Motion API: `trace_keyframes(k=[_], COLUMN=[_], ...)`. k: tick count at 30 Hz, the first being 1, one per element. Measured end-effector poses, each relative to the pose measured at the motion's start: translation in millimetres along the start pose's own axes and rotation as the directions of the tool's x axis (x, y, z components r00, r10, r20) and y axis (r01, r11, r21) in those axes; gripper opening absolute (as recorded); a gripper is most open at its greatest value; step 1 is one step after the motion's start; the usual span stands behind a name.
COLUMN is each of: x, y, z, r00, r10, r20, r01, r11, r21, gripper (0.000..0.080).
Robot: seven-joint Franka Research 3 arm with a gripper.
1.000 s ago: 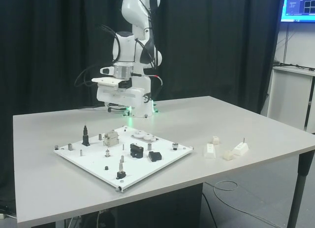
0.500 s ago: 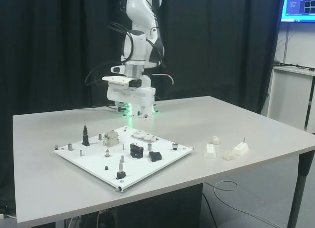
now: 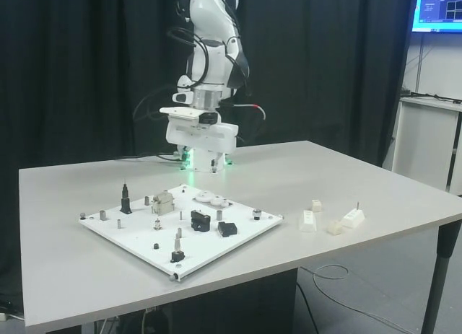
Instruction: Pick round peg 1.
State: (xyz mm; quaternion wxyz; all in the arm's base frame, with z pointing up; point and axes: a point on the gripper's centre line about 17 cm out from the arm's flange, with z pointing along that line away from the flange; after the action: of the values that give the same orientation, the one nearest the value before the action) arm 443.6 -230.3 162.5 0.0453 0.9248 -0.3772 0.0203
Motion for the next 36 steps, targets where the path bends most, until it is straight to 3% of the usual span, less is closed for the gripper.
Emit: trace_keyframes(k=[19, 36], x=[8.2, 7.6], y=[-20.0, -25.8], z=[-14.8, -19.8], r00=[0.999, 0.999], r10=[0.021, 0.025], r20=[-0.027, -0.027], r01=[-0.021, -0.025], r11=[1.000, 1.000], r21=[0.005, -0.006], gripper=[0.0800, 0.0800])
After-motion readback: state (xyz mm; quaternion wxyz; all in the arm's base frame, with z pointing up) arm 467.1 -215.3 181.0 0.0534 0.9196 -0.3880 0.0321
